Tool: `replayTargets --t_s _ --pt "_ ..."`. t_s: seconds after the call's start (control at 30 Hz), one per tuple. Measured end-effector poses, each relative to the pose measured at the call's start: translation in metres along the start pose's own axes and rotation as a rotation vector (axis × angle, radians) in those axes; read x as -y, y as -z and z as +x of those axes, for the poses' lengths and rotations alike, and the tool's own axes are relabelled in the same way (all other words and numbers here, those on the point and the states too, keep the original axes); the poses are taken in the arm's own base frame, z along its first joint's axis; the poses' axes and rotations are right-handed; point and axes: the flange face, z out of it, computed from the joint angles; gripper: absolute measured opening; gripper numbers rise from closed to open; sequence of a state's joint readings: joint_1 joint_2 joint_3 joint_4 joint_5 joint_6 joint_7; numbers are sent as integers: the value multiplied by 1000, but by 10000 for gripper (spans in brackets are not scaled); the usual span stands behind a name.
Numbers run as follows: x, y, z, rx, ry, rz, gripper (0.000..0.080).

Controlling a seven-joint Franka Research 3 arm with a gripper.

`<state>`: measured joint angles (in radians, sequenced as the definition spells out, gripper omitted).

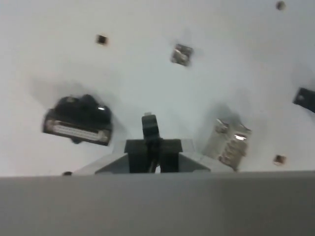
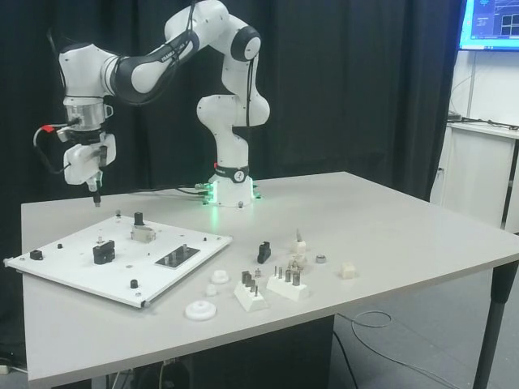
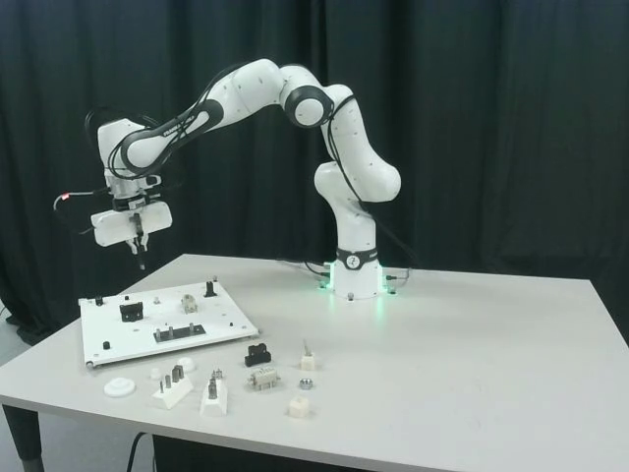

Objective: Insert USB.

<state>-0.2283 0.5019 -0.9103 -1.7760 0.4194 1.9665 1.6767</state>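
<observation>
- Hovering well above the far edge of the board, the one white arm [image 2: 162, 61] has not started the insertion; I judge the task to be in its approach stage.
- One grey table [image 2: 389, 219] carries everything.
- One white board [image 2: 73, 271] lies flat near the table's corner, under the gripper.
- One gripper [image 1: 152, 147] has its two fingers closed on the plug, which sticks out past the fingertips, pointing down.
- Two white wedge stands [image 2: 252, 296] with pins sit beside the board, just next to each other.
- Three white round parts [image 2: 197, 309] lie near the board's front corner.
- Two larger fittings show on the board in the wrist view: one black connector [image 1: 78, 120] and one grey socket [image 1: 229, 140], well apart, the plug between them from this angle. Which of them takes the plug I cannot tell.
- One USB plug [image 1: 149, 127], black with a small tip, is held in the air, touching nothing on the board.
- Left to do, in my judgement: line up over the right port, descend, push the plug home, let go.
</observation>
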Motion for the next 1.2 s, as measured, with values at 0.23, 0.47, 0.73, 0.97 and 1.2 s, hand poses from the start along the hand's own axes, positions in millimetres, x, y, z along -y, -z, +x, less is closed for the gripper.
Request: replayTargets --t_s 0.23,0.47,0.73,0.97,1.2 --pt "-12 -12 14 16 -19 -52 45" --pt "-25 -23 29 37 -37 -95 45" --pt "-36 -30 43 43 -47 -124 45" --pt "-46 -35 50 27 -59 -145 45" --pt "-61 -41 54 -24 -118 -167 45"
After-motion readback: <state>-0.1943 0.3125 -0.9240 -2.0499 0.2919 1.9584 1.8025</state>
